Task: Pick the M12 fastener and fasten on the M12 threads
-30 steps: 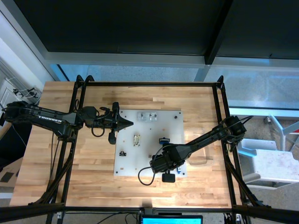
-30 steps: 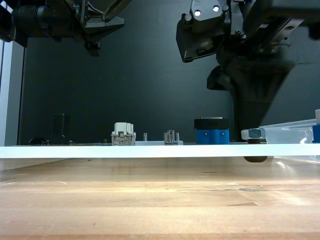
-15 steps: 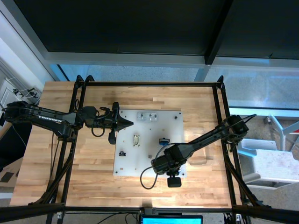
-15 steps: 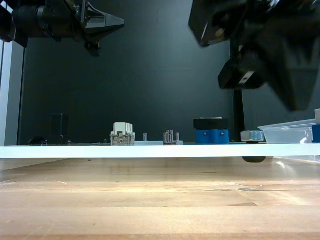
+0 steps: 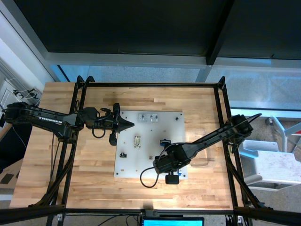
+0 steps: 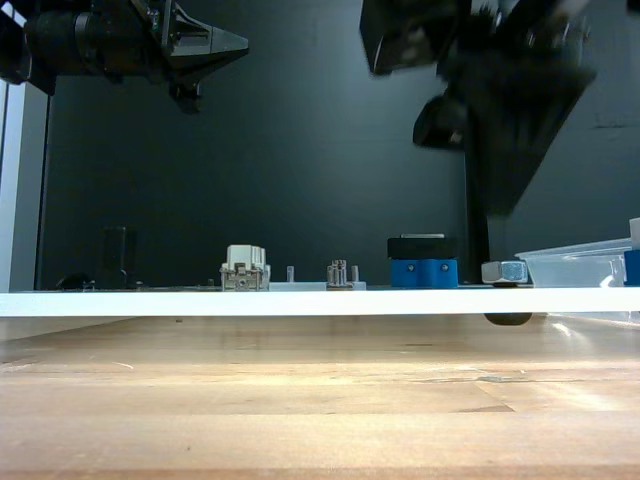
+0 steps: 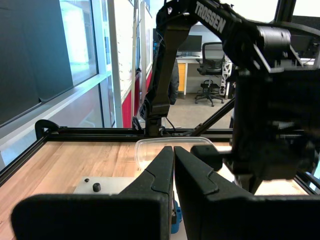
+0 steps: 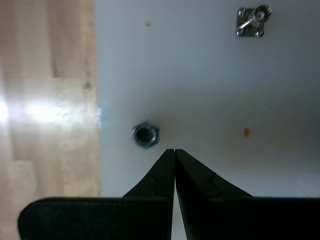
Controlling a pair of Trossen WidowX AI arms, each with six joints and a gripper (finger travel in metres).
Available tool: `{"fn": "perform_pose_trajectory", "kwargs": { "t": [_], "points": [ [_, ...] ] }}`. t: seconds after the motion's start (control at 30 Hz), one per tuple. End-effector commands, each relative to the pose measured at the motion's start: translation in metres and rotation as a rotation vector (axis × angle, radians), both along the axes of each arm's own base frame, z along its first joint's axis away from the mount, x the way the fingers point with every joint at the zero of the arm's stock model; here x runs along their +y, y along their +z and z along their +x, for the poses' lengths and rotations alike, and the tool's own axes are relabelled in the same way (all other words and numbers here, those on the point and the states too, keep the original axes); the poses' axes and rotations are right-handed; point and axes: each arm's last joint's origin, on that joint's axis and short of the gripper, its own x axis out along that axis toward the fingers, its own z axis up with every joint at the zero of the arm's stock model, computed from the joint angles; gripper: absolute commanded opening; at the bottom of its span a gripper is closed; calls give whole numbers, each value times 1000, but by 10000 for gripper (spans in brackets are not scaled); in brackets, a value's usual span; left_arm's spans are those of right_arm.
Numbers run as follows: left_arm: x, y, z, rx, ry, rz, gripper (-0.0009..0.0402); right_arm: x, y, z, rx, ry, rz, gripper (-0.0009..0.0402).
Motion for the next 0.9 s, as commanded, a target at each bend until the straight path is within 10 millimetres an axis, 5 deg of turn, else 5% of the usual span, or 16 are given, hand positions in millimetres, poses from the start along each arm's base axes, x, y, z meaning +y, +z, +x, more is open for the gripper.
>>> {"fn": "perform_pose_trajectory", "kwargs": {
  "t": [0.03,0.5,0.63,0.9],
  "points": [
    [0,0,0,0,0,0,0,2,-11,4,6,-1,-2,0],
    [0,0,0,-1,0,0,0,6,-21,8,23,12,33,0],
    [0,0,0,0,0,0,0,9,-17,0,144,84,214,0],
    [0,0,0,-1,0,0,0,7,-9,-6,164,71,200,0]
  ]
}}
